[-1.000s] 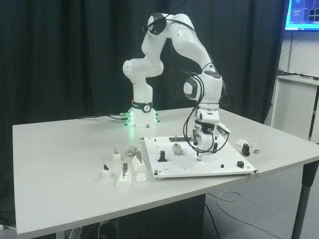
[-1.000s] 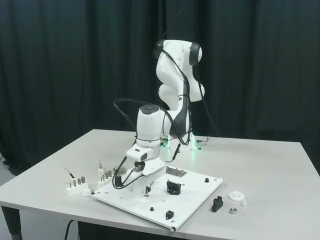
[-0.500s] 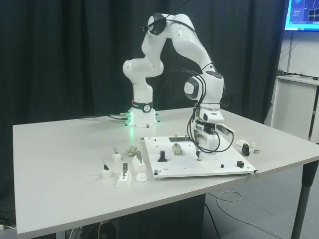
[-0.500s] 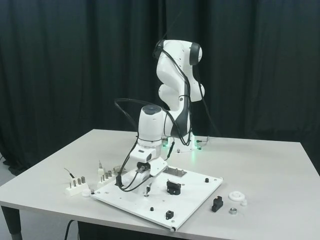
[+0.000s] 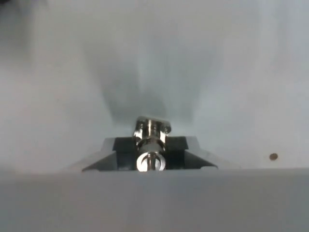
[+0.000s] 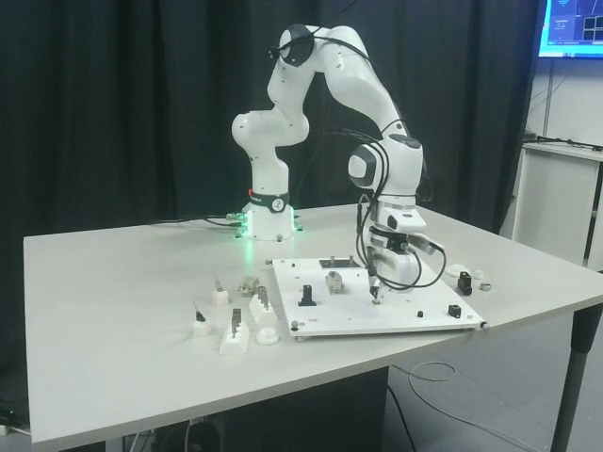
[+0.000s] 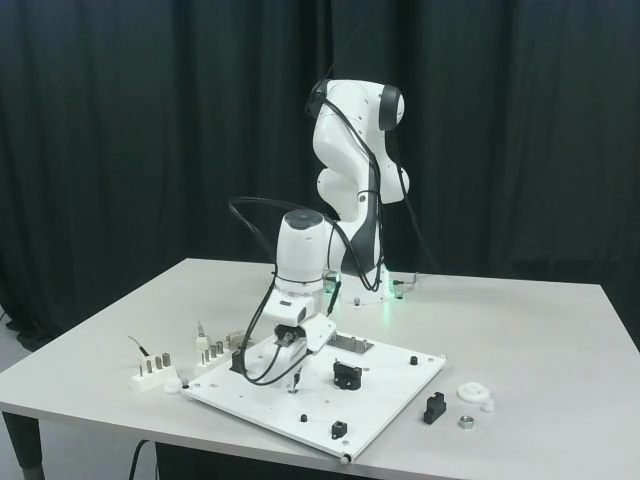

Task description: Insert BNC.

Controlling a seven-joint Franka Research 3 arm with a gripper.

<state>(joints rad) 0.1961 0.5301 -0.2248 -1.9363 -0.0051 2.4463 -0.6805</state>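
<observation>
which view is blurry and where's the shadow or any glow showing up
Wrist view: the BNC connector is fairly sharp, the white board behind it is soft, with a grey shadow fanning out past the connector. First room view: a green glow lights the arm's base, and a lit screen shows in a corner. Second room view: evenly lit, with the same green glow at the base.

Even room light, black curtains behind; green glow at the arm's base (image 6: 268, 224). Wrist view soft, shadowed toward 12 o'clock.
</observation>
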